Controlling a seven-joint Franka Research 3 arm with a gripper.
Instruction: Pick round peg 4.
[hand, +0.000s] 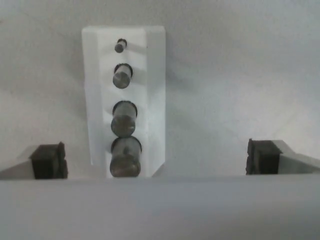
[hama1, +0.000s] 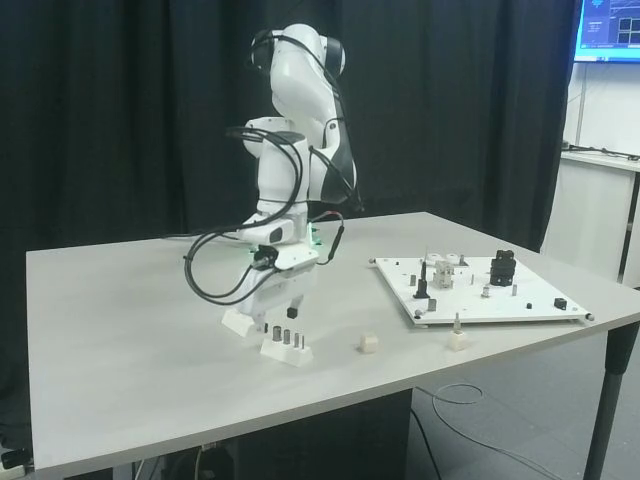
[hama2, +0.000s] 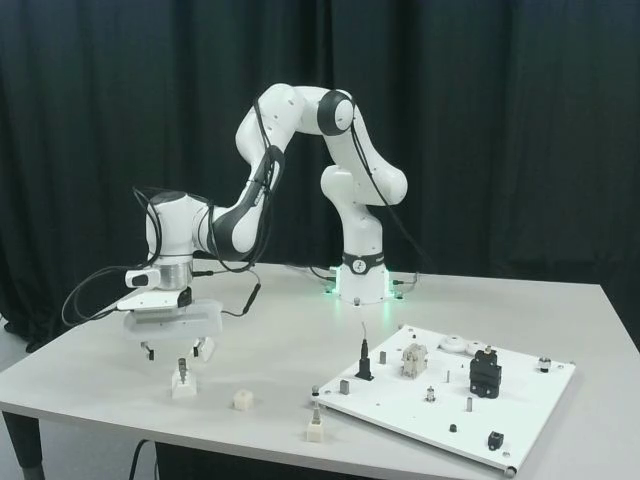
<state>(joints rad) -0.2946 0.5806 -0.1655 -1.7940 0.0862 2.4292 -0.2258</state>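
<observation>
A white peg holder (hand: 150, 95) carries a row of four upright grey round pegs, graded from the thinnest (hand: 120, 46) to the thickest (hand: 125, 157). My gripper (hand: 155, 159) hangs open just above it. Its black pads (hand: 48, 161) stand wide apart, and the thickest peg sits between them, closer to one side. Nothing is held. In the first room view the gripper (hama1: 279, 318) is right over the holder (hama1: 286, 351) near the table's front edge. From the second room view, the gripper (hama2: 176, 349) hovers over the holder (hama2: 183, 386).
A small white cube (hama1: 368, 343) (hama2: 241, 400) and a white block with a pin (hama1: 457, 338) (hama2: 316, 428) lie nearby. The white assembly board (hama1: 500, 300) (hama2: 400, 412) holds several parts. Another white block (hama1: 238, 323) lies behind the gripper. Black cables (hama1: 215, 285) loop from the wrist.
</observation>
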